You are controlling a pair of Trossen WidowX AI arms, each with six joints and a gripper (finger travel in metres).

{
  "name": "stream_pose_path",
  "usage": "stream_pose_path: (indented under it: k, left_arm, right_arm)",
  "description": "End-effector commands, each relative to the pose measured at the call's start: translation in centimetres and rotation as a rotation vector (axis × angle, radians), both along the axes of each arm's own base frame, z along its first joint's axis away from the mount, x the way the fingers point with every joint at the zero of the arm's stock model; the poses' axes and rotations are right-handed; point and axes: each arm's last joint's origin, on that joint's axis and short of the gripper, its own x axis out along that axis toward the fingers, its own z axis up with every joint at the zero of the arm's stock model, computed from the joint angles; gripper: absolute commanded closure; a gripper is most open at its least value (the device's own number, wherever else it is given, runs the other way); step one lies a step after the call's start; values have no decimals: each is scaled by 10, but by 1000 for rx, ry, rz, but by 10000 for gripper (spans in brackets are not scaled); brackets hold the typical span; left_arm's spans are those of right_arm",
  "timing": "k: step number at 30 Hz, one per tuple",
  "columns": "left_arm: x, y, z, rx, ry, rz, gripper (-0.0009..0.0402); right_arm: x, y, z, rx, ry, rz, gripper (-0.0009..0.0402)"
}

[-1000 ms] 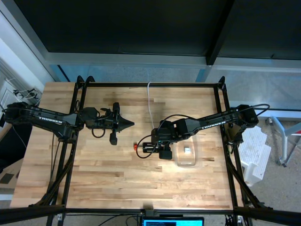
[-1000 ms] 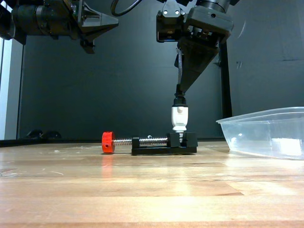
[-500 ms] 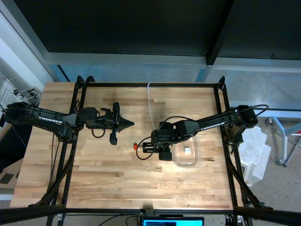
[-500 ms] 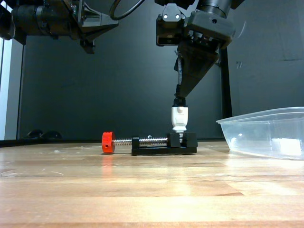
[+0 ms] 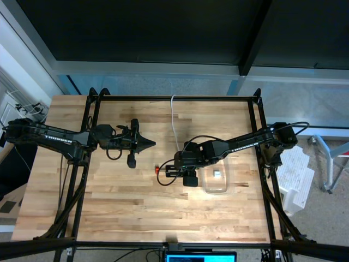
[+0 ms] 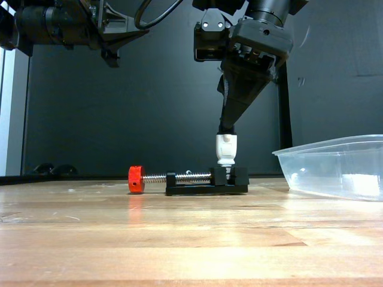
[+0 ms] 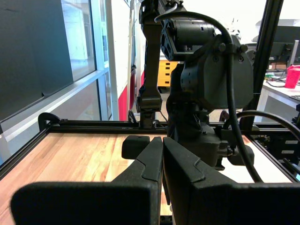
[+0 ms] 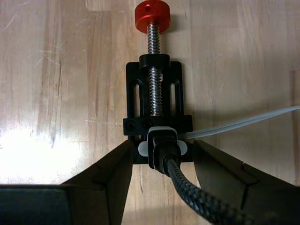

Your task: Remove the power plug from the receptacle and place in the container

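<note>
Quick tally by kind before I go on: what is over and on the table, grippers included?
Grippers: 2 (left gripper raised at the left side, shut; right gripper open, straddling the plug)
Power plug: 1, seated in the receptacle
Receptacle: 1
Container: 1
White cable: 1
Total: 6

Pale wood-plank surface (image 5: pixel 109 202), ringed by a black metal frame (image 5: pixel 218 99) along its edges. Just past the near edge, a lit blue screen (image 5: pixel 200 256). Off the right edge, a white stack (image 5: pixel 297 174), possibly papers. Beyond the far edge, a dark wall panel (image 5: pixel 147 30).
</note>
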Motion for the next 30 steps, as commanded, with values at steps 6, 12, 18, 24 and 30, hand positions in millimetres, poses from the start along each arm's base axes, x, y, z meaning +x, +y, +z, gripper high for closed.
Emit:
stream_pose_path:
  k: [6, 12, 18, 24, 30]
  left_arm:
    - [0, 0, 0, 0, -1, 0, 393]
    - [0, 0, 0, 0, -1, 0, 393]
    - [0, 0, 0, 0, -1, 0, 393]
    - [0, 0, 0, 0, -1, 0, 393]
    - [0, 0, 0, 0, -1, 0, 393]
  right_arm:
    - [0, -1, 1, -12, -5, -7, 274]
    - [0, -1, 1, -13, -5, -8, 307]
    - [0, -1, 1, -13, -6, -8, 352]
    - [0, -1, 1, -14, -5, -6, 396]
    - [0, -1, 1, -13, -5, -7, 393]
